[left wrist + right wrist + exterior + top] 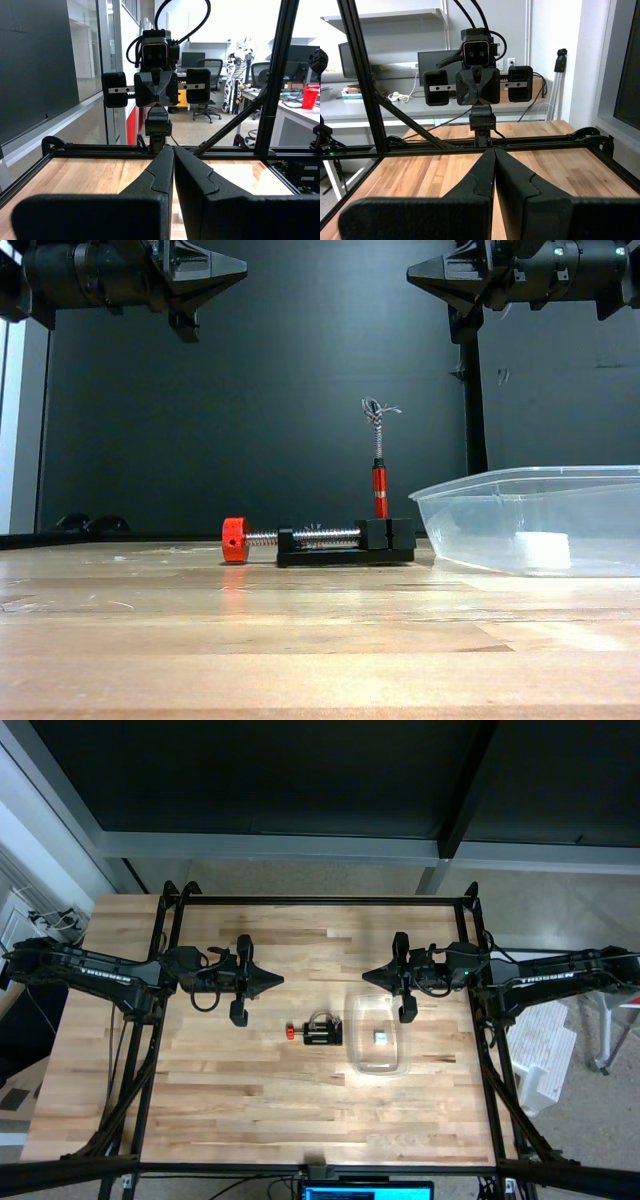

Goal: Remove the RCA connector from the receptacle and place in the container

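One container (379, 1072); left tool (281, 980), right tool (364, 974)

a pale butcher-block table (250, 1105) carries a black frame (320, 900) that runs along its far edge and down both sides. two things rest directly on the wood near the middle. one is the receptacle (325, 1035), a small black block lying flat with its red round tip pointing left. just beside it on the right is the container (351, 1042), a clear tub with its open side up. the rca connector (380, 490) stands upright in the receptacle, and a small white square piece (381, 1038) lies inside the container. the left gripper (277, 980) and right gripper (366, 974) hang above the table's far half, fingers pressed together.
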`<state>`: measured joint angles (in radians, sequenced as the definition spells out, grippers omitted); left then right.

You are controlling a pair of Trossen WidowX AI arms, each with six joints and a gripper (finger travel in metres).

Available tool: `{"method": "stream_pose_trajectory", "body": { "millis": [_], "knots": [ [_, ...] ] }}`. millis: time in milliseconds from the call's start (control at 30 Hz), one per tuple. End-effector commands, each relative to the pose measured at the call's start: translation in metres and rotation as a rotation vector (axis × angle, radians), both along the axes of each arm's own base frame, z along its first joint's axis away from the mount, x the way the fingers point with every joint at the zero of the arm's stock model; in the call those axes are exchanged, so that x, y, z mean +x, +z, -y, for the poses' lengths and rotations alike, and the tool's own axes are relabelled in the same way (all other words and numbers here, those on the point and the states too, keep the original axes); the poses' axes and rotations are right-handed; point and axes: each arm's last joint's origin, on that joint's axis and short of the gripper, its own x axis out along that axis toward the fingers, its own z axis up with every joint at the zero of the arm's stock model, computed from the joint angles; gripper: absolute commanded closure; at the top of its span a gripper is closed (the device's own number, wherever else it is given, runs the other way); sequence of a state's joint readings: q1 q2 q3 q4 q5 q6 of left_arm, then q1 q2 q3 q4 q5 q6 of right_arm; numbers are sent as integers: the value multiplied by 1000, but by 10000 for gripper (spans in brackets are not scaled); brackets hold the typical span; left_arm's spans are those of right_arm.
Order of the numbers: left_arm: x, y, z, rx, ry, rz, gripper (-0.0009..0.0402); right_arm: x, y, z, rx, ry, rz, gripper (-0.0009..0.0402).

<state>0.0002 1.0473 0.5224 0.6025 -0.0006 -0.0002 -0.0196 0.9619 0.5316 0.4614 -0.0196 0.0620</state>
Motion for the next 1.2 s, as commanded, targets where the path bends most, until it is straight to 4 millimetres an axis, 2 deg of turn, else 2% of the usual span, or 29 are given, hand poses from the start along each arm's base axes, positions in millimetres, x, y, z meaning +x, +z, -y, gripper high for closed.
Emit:
{"method": "stream_pose_trajectory", "body": {
  "millis": [33, 633, 900, 1200],
  "knots": [
    [0, 0, 0, 0, 0, 1, 393, 0, 0, 0, 0, 0, 0, 393],
    [0, 0, 0, 0, 0, 1, 393, 1, 3, -1, 41, 7, -17, 393],
    [0, 0, 0, 0, 0, 1, 393, 12, 20, -4, 45, 9, -312, 393],
    [0, 0, 0, 0, 0, 1, 393, 42, 26, -10, 16, 33, -656, 393]
  ]
}}
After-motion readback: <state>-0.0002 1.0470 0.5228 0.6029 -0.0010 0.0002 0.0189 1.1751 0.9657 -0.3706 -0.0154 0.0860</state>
